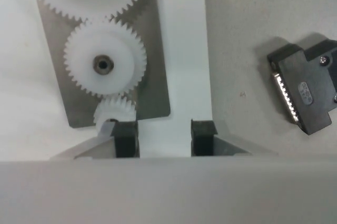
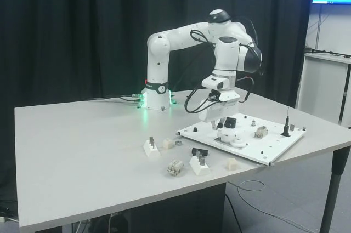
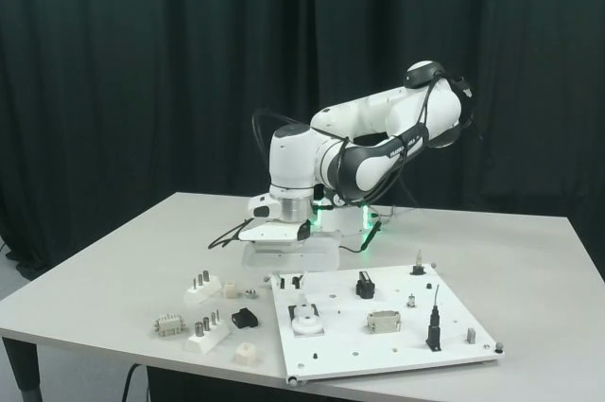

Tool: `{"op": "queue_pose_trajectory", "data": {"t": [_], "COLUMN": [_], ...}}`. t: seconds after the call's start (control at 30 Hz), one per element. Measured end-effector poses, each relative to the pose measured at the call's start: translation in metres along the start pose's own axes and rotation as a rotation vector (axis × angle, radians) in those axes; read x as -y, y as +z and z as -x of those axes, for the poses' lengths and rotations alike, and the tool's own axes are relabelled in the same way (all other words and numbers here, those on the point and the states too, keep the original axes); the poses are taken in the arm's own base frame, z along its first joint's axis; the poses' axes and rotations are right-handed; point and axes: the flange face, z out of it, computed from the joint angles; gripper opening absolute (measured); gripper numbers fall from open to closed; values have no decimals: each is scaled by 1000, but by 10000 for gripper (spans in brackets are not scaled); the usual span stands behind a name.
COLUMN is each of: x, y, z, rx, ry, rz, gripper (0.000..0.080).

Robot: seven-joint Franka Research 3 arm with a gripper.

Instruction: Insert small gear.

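Small gear [image 1: 114, 112] on grey plate [image 1: 152, 97], teeth meshed with mid gear [image 1: 104, 65], just beside one fingertip. Tool [image 1: 164, 138] open wide, gripping nothing, low over board [image 2: 274, 144]. Risks: fingertip [image 1: 125, 138] clips gear on retreat, lifts it; gear seat depth cannot tell; connector [image 1: 305, 89] apart, no hazard.
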Motion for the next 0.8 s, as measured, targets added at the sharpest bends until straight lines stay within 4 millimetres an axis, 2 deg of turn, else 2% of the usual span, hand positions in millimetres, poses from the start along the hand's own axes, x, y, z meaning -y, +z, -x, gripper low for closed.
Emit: {"op": "queue_pose_trajectory", "data": {"t": [0.8], "x": [3], "y": [8], "z": [0], "rx": [-9], "ry": [4], "rz": [8], "gripper": [180]}}
